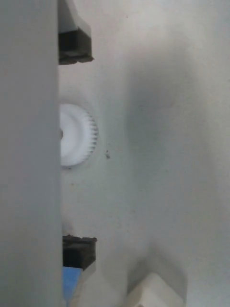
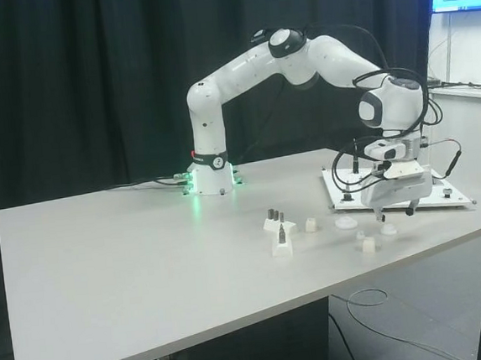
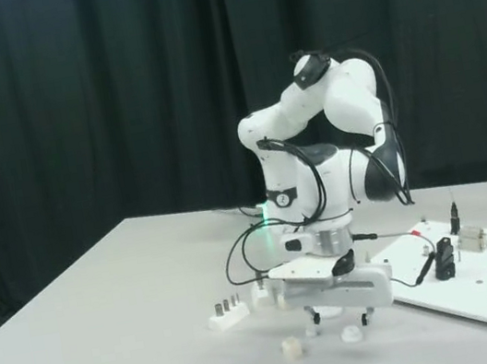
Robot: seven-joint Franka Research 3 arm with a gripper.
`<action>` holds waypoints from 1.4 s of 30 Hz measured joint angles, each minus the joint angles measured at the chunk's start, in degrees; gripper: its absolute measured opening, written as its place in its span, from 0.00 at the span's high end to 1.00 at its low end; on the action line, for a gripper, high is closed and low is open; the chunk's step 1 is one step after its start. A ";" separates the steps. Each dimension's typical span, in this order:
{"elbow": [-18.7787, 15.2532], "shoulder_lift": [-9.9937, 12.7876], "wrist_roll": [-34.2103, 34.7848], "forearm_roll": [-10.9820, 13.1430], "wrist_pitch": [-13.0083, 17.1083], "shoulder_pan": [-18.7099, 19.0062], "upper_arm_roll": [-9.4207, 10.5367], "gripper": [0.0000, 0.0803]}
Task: Pick medium gear.
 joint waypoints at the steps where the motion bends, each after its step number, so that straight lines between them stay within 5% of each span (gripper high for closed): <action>1: 0.00 0.03 0.00 0.00 0.05 0.01 0.11 0.00; 42: -4.04 0.35 0.00 1.16 4.85 0.71 4.38 0.00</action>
